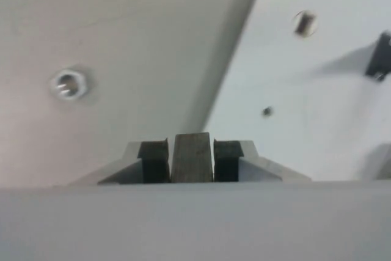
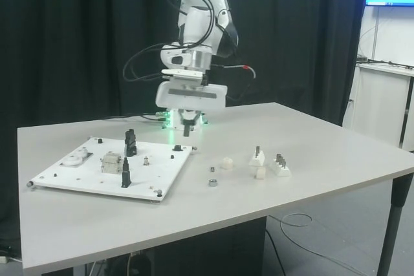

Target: Insert square peg 4.

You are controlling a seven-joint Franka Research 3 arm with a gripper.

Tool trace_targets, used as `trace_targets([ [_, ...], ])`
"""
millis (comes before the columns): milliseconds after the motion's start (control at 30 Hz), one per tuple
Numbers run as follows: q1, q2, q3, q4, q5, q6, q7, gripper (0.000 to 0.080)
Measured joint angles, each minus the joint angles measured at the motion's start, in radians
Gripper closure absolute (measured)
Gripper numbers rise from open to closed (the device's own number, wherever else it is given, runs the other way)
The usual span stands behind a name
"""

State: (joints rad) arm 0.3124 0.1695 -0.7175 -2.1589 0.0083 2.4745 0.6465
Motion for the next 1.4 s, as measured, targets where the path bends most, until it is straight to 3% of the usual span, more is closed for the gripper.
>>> trace_targets([
  [167,-0.035,0.041,0.000,0.011,0.013,0.056,-0.119,0.0648],
  [333,-0.067,0.103,0.002,0.040,0.058,0.107,-0.253,0.0648],
  [667,-0.156,0.256,0.041,0.161,0.209,0.129,-0.533,0.0648],
  [833,-0.218,0.317,0.083,0.231,0.257,0.114,-0.639,0.0648],
  [1000,-0.281,0.353,0.131,0.292,0.262,0.078,-0.754,0.0648],
  [1200,-0.341,0.372,0.179,0.350,0.262,0.023,-0.876,0.0648],
  [1400,-0.373,0.380,0.202,0.389,0.263,-0.033,-0.962,0.0648],
])
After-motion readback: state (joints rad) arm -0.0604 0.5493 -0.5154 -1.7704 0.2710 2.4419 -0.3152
